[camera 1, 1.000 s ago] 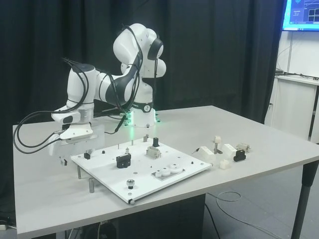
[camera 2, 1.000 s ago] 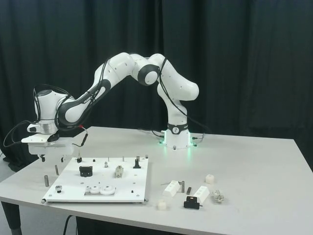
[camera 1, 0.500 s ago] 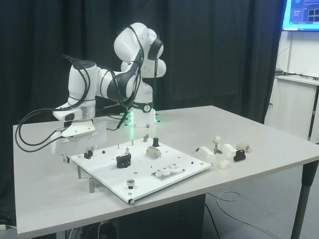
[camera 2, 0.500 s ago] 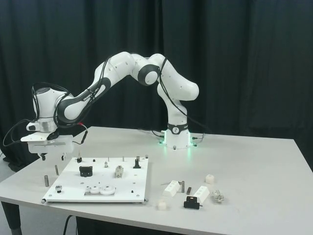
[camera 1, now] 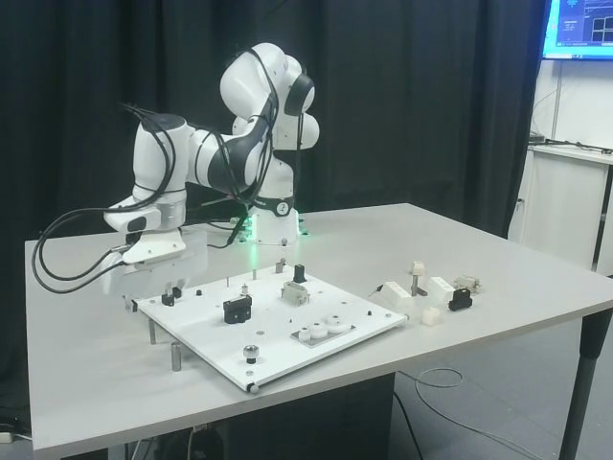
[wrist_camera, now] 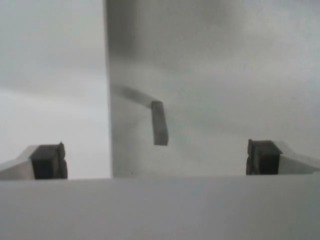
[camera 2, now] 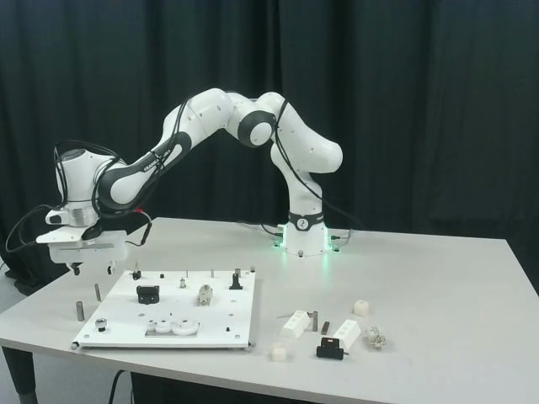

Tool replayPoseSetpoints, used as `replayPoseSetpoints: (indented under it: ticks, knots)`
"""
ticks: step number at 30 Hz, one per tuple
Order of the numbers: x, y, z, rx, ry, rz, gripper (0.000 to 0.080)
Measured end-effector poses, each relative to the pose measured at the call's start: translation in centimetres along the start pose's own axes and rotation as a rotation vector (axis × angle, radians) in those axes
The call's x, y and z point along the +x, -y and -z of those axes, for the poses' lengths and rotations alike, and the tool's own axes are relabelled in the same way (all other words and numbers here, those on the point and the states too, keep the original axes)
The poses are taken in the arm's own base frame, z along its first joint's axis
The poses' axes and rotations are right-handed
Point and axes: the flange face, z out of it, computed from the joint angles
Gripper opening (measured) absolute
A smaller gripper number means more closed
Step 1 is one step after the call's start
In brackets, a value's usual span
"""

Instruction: Remove round peg 1.

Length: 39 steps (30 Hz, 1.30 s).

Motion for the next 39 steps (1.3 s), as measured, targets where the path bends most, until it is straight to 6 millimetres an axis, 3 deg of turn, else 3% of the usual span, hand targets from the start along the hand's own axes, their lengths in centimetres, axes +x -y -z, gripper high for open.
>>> replayPoseSetpoints:
  ticks: [10, 22, 39]
  knots:
    - [-0.8, 1.1, -0.3, 0.023, 0.086, 0.010, 0.0800]
    - [-2.9, 3.8, -0.7, 0.052, 0.253, -0.035, 0.0800]
    - [-8.9, 8.2, -3.2, 0.037, 0.396, -0.093, 0.0800]
